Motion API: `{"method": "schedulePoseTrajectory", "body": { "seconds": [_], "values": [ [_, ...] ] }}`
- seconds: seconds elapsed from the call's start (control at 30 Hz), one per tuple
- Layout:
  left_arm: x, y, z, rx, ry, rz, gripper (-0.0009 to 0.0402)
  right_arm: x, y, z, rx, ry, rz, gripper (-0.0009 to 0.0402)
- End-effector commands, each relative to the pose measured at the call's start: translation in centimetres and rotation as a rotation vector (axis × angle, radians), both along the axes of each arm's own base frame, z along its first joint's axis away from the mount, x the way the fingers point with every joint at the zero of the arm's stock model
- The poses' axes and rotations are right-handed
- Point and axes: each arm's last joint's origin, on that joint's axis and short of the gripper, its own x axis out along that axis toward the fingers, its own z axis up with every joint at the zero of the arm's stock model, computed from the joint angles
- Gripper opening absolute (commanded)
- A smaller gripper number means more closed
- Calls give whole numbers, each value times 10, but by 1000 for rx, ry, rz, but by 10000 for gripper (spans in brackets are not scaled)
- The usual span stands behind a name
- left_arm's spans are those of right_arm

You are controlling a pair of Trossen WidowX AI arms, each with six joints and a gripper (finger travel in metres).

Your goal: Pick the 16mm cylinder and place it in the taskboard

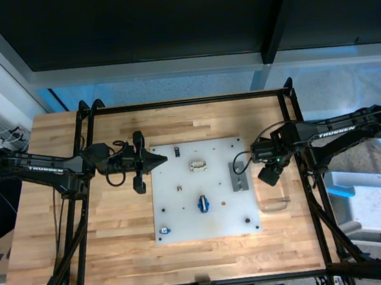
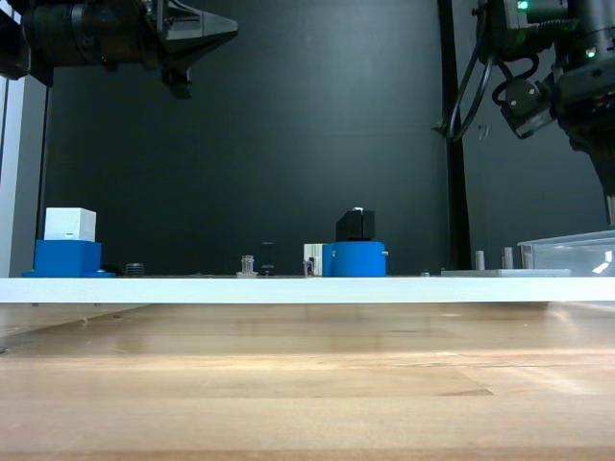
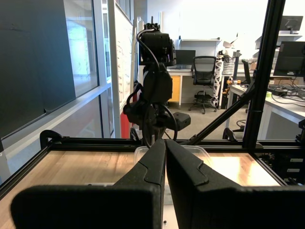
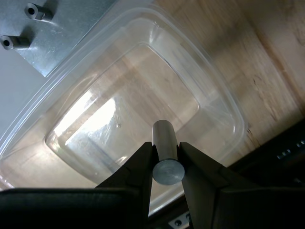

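Clamped on the 16mm cylinder (image 4: pixel 166 150) with the right gripper (image 4: pixel 167 145), squeezing across the round side, axis in line with the fingers (image 4: pixel 138 167). Far end poking out past the tips and aimed down, presumably to leave it free for dropping into a hole.

Looks like bare turned metal: silver-grey, smooth, plain, flat end face. Probably slick against matte black pads, so worth a firm squeeze.

Hanging above the clear tray (image 4: pixel 224 102), straight below the gripper, apparently clear of its floor. Thin glossy plastic, rounded corners, glare off the bottom, nothing else seen inside.

Just past the tray rim, off to the gripper's side toward the other arm: the taskboard (image 4: pixel 14 90), flat matte white. On it, the grey block (image 4: pixel 71 33), brushed metal, rectangular, carrying two small upright pegs (image 4: pixel 35 10).

Judging the pick done; transfer and insertion not yet. Target hole not identifiable from here. Next, by my read: carry sideways over the board, keep the axis plumb, lower slowly. Likely a snug round-in-round fit, so jam risk if tilted.

Nothing doing with the left gripper (image 3: pixel 165 143): parked high, fingers pressed together on nothing, board's edge beneath the tips, pointing at the right arm. Presumably held back to leave the board open.
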Motion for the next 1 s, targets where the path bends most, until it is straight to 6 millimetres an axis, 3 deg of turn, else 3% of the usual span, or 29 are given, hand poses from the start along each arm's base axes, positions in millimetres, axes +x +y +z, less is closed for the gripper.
{"method": "schedulePoseTrajectory", "body": {
  "seconds": [0.03, 0.57, 1.0],
  "values": [
    [0, 0, 0, 0, -1, 0, 0, 0, 0, 8, 0, -2, 2, 23],
    [0, 0, 0, 0, -1, 0, 0, 1, 3, 16, 0, -15, 29, 23],
    [0, 0, 0, 0, -1, 0, 0, 11, 14, 14, -6, -73, 270, 23]
  ]
}}
